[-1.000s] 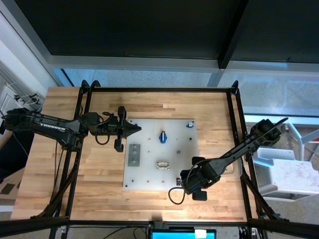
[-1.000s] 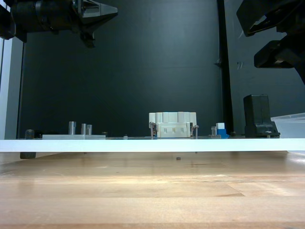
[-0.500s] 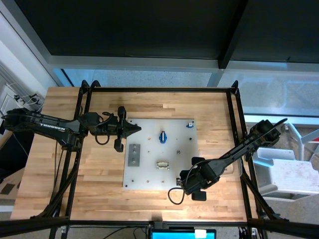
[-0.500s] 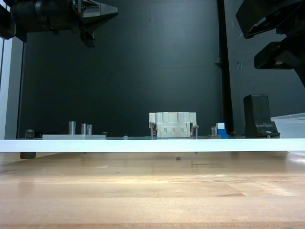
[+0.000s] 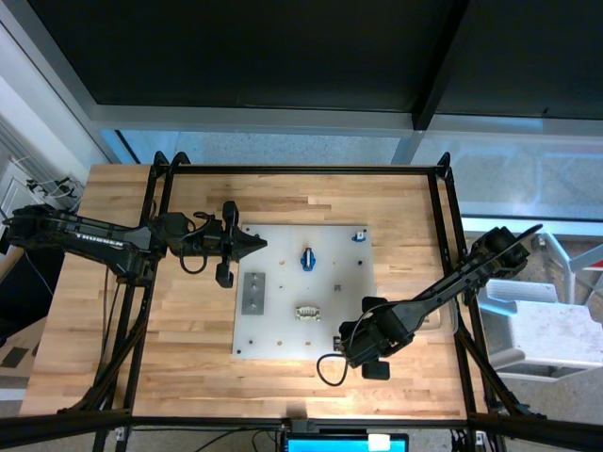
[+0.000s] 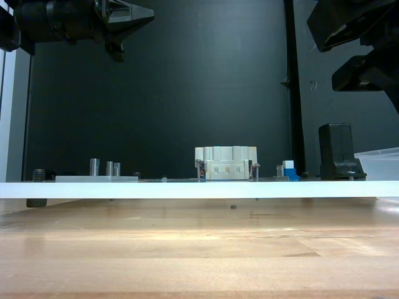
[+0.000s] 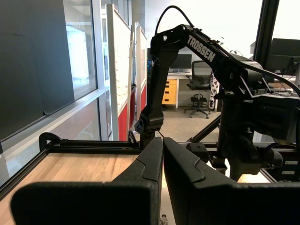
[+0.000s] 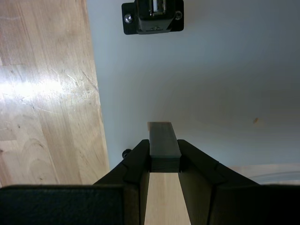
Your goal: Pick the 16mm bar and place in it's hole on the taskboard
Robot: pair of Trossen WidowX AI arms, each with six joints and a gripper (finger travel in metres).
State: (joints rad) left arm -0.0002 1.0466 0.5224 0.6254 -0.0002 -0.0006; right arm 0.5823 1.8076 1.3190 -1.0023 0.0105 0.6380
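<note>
- Plainly, the 16mm bar [image 8: 162, 133] is clamped between the fingers [image 8: 136, 161] of the right end effector [image 8: 163, 147]. It is held and clear of any seat.
- Its long axis runs in line with those fingers. Its free end reaches just past the fingertips and points away from the wrist camera at the white task board [image 8: 225, 70] beneath.
- We see only the bar's dark flat face and squared end. The rest is hidden between and behind the fingers, so we cannot tell how long it is.
- In the right wrist view the bar hangs over the board near its edge, beside the wooden tabletop [image 8: 42, 93]. A black socket mount [image 8: 152, 16] sits further along the board, well apart from the bar.
- In the high view the right end effector is at the board's lower right corner. We cannot make out the bar there, as the arm covers it.
- In the low view that end effector shows at the upper right, cut off by the frame edge, and again we cannot pick out the bar.
- The left end effector [image 5: 252, 243] is at the board's upper left corner, and in the low view it sits high above the board. Its fingers [image 7: 150, 164] are pressed together on nothing.
- A grey block [image 5: 253, 292] lies on the left of the board, well apart from the bar. Its holes are too small for us to tell which is the bar's.
</note>
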